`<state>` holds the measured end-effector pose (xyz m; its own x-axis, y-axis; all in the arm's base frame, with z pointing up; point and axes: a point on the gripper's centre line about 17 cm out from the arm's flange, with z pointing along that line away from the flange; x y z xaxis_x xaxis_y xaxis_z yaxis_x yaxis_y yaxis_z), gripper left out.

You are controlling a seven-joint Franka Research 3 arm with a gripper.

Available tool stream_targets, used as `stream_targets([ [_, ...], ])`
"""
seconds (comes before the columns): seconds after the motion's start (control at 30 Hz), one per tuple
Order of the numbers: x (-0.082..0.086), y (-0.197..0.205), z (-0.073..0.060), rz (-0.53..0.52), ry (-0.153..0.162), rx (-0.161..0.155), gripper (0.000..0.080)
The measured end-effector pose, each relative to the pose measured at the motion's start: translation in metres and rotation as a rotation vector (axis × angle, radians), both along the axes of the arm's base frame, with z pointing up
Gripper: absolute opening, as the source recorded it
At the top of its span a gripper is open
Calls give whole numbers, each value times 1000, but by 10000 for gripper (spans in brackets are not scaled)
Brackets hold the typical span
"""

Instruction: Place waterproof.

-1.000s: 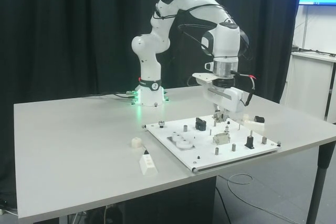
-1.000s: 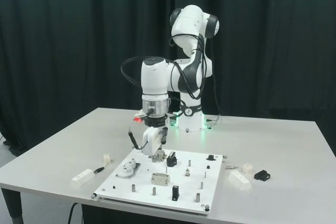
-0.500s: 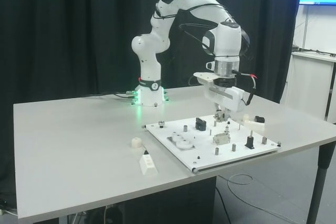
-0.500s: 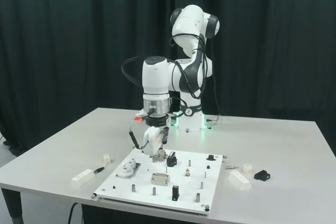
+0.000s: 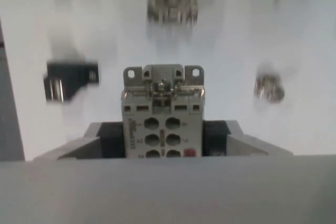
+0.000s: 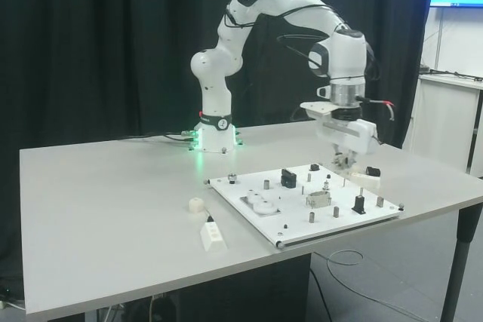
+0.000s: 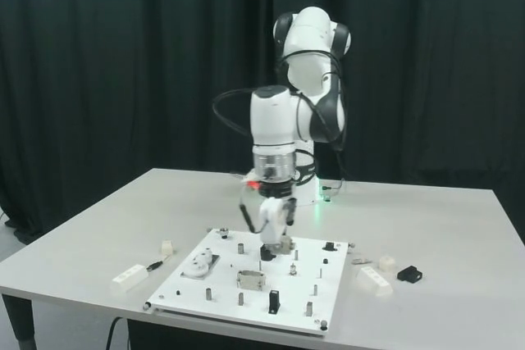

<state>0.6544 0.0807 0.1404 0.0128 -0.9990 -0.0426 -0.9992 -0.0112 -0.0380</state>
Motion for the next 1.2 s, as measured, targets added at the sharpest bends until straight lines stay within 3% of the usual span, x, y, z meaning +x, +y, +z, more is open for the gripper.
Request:
stream_targets([
  [0.27,3,46,-2,19,-13,1,310],
  [0.7,14,116,-17,12,-36,21,310],
  [0.97,21,138,-31,5,-49,-6,310],
  [1.2,22,145,-43,0,-31,-47,310],
])
